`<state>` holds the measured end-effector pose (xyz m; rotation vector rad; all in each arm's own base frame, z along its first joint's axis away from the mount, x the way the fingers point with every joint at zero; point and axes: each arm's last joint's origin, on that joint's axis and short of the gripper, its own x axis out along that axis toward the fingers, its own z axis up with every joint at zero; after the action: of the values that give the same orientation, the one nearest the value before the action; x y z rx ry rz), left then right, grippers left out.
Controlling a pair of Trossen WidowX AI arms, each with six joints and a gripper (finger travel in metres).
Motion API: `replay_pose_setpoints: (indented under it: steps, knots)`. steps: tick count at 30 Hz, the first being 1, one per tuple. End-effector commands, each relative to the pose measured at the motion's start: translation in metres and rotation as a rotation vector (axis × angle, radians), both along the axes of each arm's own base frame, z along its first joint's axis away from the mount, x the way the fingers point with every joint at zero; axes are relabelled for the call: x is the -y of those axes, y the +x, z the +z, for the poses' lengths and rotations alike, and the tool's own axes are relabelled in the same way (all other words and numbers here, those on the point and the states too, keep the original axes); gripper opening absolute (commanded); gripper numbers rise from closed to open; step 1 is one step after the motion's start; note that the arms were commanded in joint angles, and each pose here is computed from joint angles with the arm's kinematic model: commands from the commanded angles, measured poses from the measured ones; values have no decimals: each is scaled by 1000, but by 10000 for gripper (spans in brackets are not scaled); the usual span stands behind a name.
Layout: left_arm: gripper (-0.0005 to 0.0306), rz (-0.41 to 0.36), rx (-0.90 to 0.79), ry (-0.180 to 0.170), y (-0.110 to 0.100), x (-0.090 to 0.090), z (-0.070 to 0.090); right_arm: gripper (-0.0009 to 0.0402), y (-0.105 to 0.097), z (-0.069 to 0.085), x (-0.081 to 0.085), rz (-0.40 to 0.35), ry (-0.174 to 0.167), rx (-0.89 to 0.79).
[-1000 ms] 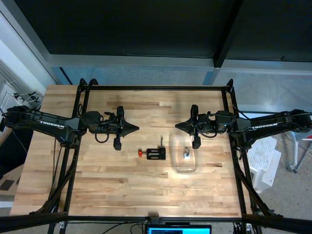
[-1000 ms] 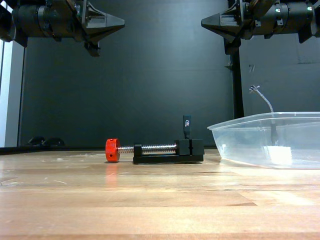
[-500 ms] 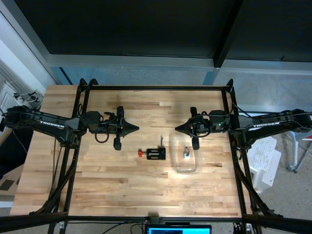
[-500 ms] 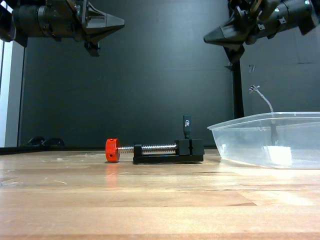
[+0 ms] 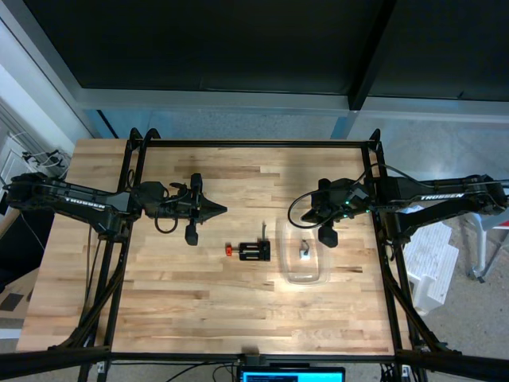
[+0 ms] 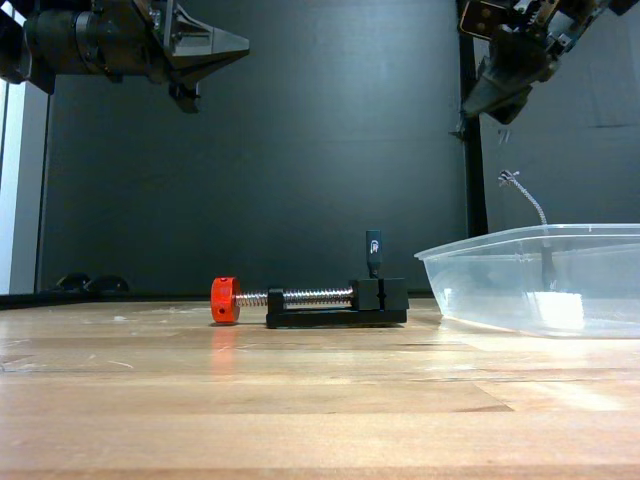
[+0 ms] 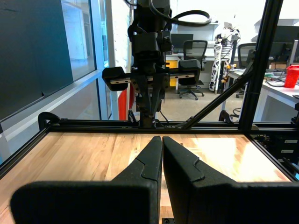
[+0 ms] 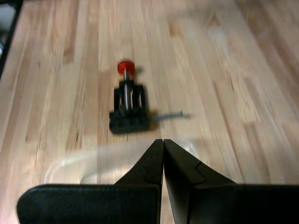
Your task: Pick the USB-C connector and install on taskboard
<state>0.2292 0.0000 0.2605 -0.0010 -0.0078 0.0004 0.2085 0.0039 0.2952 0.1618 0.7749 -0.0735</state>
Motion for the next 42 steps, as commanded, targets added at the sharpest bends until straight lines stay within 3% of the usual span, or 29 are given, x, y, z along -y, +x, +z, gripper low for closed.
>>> replay_pose_setpoints:
  steps: [1, 11, 22, 31, 42]
  knots:
    - [0, 0, 0, 0, 0, 0, 0, 0, -2, 3, 0, -6, 3, -81]
    - [0, 0, 0, 0, 0, 0, 0, 0, 8, 9, -3, 17, 21, -283]
    - [0, 0, 0, 0, 0, 0, 0, 10, 20, -6, -22, 88, 0, -445]
    - [0, 0, 0, 0, 0, 0, 0, 61, 27, -17, -37, 69, 9, -498]
    - [0, 0, 0, 0, 0, 0, 0, 151, 39, -36, -44, 49, -36, -579]
